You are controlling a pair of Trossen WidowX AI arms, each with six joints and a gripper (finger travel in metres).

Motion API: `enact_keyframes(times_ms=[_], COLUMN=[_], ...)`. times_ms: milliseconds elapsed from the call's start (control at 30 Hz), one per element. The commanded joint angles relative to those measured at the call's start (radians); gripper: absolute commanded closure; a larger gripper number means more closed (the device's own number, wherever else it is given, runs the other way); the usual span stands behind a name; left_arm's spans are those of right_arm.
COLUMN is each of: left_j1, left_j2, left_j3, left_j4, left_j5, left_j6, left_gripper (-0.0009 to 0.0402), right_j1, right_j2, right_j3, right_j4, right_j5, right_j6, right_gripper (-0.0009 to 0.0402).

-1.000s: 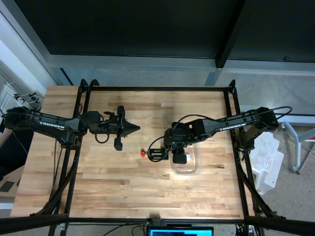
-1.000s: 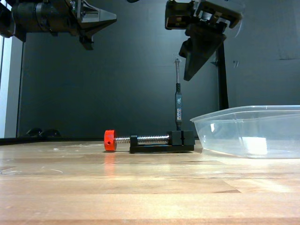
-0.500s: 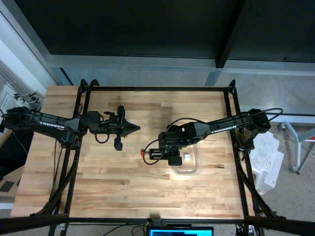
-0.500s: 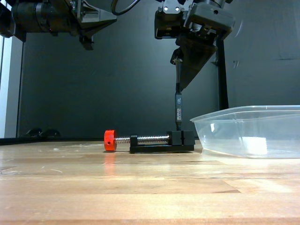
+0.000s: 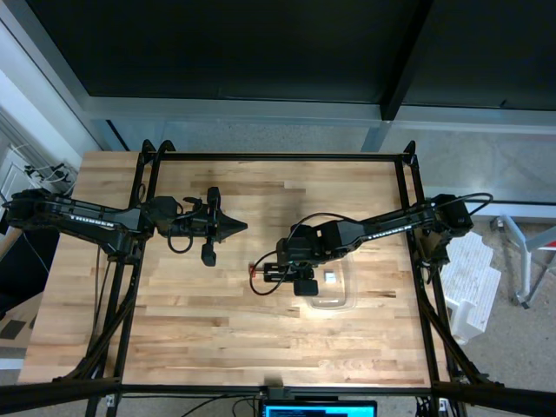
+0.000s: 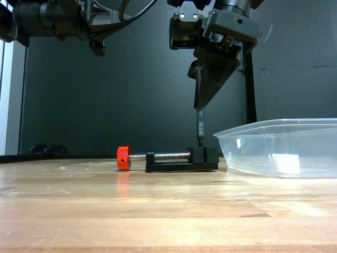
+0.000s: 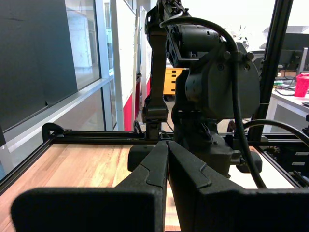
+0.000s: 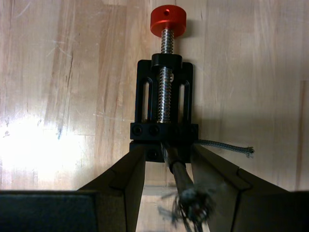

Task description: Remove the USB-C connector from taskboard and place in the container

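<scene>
the usb-c connector [image 6: 200, 124] stood upright in the taskboard [image 6: 181, 159], just beside the container [image 6: 274, 127], so the right gripper [image 6: 202, 103] hung over it, jaws apart either side of its stem for a pinch, and farther off the left gripper [image 5: 236, 228] sat parked aloft, jaws together.

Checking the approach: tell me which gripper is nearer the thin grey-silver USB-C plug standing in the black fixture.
Right. The right gripper sits above the thin grey-silver USB-C plug, open fingers straddling its top; the left gripper hangs shut, high and far to its left.
</scene>
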Motion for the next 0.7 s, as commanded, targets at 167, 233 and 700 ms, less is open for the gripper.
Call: enact_keyframes(times_ms=[167,233,700], left_j1=[0.000,0.000,0.000], left_j2=[0.000,0.000,0.000], left_j3=[0.000,0.000,0.000], left_j4=[0.000,0.000,0.000], left_j5=[0.000,0.000,0.000], left_j6=[0.000,0.000,0.000], left_gripper=[0.0393,0.0393,0.0393], right_j1=[0.001,0.001,0.001], right_j2=[0.000,0.000,0.000], right_j3=[-0.001,-0.002,-0.003], right_j4=[-0.001,-0.001,-0.005], right_j5=[0.000,0.000,0.001], right_j6=[0.002,0.003,0.018], right_gripper=[0.0286,0.0293,0.0362])
